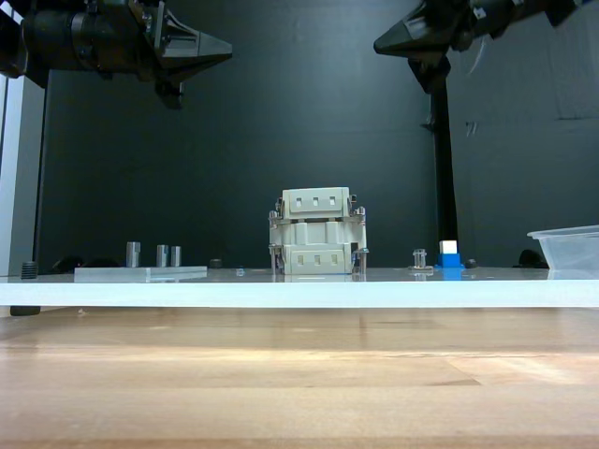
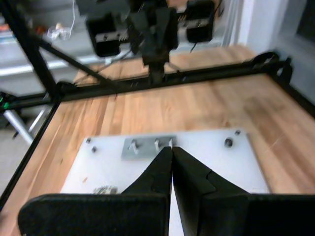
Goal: Remove the HAN10-E connector and place it in the container
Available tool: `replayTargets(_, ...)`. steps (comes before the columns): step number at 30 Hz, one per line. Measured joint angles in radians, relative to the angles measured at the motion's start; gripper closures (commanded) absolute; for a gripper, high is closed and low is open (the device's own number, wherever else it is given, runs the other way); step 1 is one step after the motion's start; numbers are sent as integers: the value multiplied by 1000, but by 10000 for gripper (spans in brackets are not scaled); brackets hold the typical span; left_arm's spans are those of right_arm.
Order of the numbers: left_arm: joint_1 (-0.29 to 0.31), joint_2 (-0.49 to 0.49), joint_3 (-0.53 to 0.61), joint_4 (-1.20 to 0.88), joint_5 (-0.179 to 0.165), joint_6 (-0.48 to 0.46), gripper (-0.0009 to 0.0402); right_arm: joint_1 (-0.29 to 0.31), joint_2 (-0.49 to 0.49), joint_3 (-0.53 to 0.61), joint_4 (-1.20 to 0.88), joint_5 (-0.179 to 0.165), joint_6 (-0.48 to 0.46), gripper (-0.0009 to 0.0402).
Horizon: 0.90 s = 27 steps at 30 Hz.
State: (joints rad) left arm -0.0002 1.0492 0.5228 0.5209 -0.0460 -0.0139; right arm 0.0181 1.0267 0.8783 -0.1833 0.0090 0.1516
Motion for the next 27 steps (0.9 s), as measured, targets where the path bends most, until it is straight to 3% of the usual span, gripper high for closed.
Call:
replayTargets(9, 0, 0, 0, 0, 0, 0, 393, 23, 138, 256, -344, -5, 3, 393)
replayTargets(27, 0, 0, 0, 0, 0, 0, 393, 99, 478, 707, -845, -2, 100, 393)
